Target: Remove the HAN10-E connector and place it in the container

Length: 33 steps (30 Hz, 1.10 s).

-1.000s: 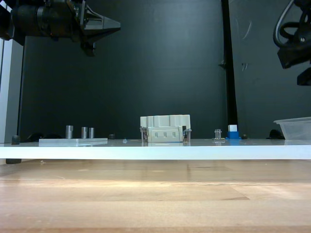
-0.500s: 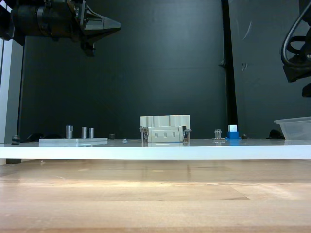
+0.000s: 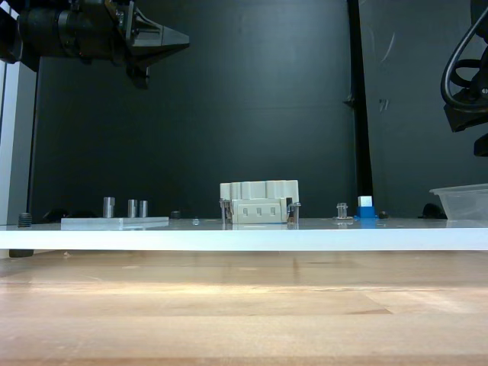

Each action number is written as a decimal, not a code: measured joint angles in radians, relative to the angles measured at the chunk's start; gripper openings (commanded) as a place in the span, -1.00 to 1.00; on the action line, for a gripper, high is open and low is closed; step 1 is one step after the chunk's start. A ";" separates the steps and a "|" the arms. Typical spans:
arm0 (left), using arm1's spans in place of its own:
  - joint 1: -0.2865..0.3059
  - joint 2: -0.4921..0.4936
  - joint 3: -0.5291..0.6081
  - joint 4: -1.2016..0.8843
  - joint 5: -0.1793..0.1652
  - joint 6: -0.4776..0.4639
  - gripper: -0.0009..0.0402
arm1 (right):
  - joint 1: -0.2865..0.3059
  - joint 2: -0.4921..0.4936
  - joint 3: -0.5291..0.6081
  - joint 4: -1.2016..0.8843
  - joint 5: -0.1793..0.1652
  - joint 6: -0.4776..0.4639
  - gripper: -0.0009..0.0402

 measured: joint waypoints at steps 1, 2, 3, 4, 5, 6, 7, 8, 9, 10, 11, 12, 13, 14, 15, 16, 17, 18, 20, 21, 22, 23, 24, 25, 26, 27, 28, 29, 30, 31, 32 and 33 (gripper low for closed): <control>0.000 0.000 0.000 0.000 0.000 0.000 -0.96 | 0.000 0.000 0.000 0.000 0.002 0.000 -0.23; 0.000 0.000 0.000 0.000 0.000 0.000 -0.96 | 0.000 0.000 0.000 0.000 0.005 0.000 -0.18; 0.000 0.000 0.000 0.000 0.000 0.000 -0.96 | 0.000 0.000 0.000 0.000 0.010 0.000 -0.13; 0.000 0.000 0.000 0.000 0.000 0.000 -0.96 | 0.000 0.000 0.000 0.001 0.018 0.000 -0.08; 0.000 0.000 0.000 0.000 0.000 0.000 -0.96 | 0.000 0.000 0.000 0.001 0.025 0.000 -0.04; 0.000 0.000 0.000 0.000 0.000 0.000 -0.96 | 0.000 0.000 0.000 0.001 0.026 0.000 0.00; 0.000 0.000 0.000 0.000 0.000 0.000 -0.96 | 0.000 0.000 0.000 0.002 0.027 0.000 0.04; 0.000 0.000 0.000 0.000 0.000 0.000 -0.96 | 0.000 0.000 0.000 0.003 0.026 0.000 0.08; 0.000 0.000 0.000 0.000 0.000 0.000 -0.96 | 0.000 0.000 0.000 0.004 0.026 0.000 0.11; 0.000 0.000 0.000 0.000 0.000 0.000 -0.96 | 0.001 0.000 0.000 0.003 0.024 0.000 0.15; 0.000 0.000 0.000 0.000 0.000 0.000 -0.96 | 0.001 0.000 0.000 0.004 0.023 0.000 0.18; 0.000 0.000 0.000 0.000 0.000 0.000 -0.96 | 0.001 0.000 0.000 0.003 0.022 0.000 0.21; 0.000 0.000 0.000 0.000 0.000 0.000 -0.96 | 0.002 0.000 0.002 0.001 0.022 0.000 0.24; 0.000 0.000 0.000 0.000 0.000 0.000 -0.96 | 0.002 0.000 0.006 0.000 0.022 0.000 0.27; 0.000 0.000 0.000 0.000 0.000 0.000 -0.96 | 0.002 0.000 0.010 0.000 0.021 0.000 0.29; 0.000 0.000 0.000 0.000 0.000 0.000 -0.96 | 0.002 0.000 0.013 0.000 0.021 -0.001 0.31; 0.000 0.000 0.000 0.000 0.000 0.000 -0.96 | 0.002 0.000 0.014 -0.001 0.020 -0.001 0.32; 0.000 0.000 0.000 0.000 0.000 0.000 -0.96 | 0.002 0.000 0.014 -0.002 0.019 -0.001 0.33; 0.000 0.000 0.000 0.000 0.000 0.000 -0.96 | 0.002 0.000 0.016 -0.005 0.019 -0.001 0.35; 0.000 0.000 0.000 0.000 0.000 0.000 -0.96 | 0.002 0.000 0.020 -0.008 0.018 -0.001 0.35; 0.000 0.000 0.000 0.000 0.000 0.000 -0.96 | 0.002 0.000 0.026 -0.015 0.018 -0.002 0.35; 0.000 0.000 0.000 0.000 0.000 0.000 -0.96 | 0.002 0.000 0.032 -0.027 0.018 -0.002 0.34; 0.000 0.000 0.000 0.000 0.000 0.000 -0.96 | 0.002 0.000 0.041 -0.042 0.018 -0.002 0.34; 0.000 0.000 0.000 0.000 0.000 0.000 -0.96 | 0.002 -0.003 0.049 -0.056 0.018 -0.002 0.34; 0.000 0.000 0.000 0.000 0.000 0.000 -0.96 | 0.002 -0.006 0.057 -0.069 0.019 -0.003 0.34; 0.000 0.000 0.000 0.000 0.000 0.000 -0.96 | 0.002 -0.010 0.064 -0.081 0.018 -0.003 0.35; 0.000 0.000 0.000 0.000 0.000 0.000 -0.96 | 0.002 -0.015 0.071 -0.090 0.019 -0.003 0.35; 0.000 0.000 0.000 0.000 0.000 0.000 -0.96 | 0.003 -0.019 0.078 -0.097 0.018 -0.002 0.35; 0.000 0.000 0.000 0.000 0.000 0.000 -0.96 | 0.003 -0.023 0.084 -0.104 0.018 -0.002 0.34; 0.000 0.000 0.000 0.000 0.000 0.000 -0.96 | 0.003 -0.027 0.091 -0.112 0.019 -0.002 0.34; 0.000 0.000 0.000 0.000 0.000 0.000 -0.96 | 0.003 -0.031 0.098 -0.122 0.018 -0.002 0.35; 0.000 0.000 0.000 0.000 0.000 0.000 -0.96 | 0.003 -0.034 0.106 -0.133 0.019 -0.002 0.34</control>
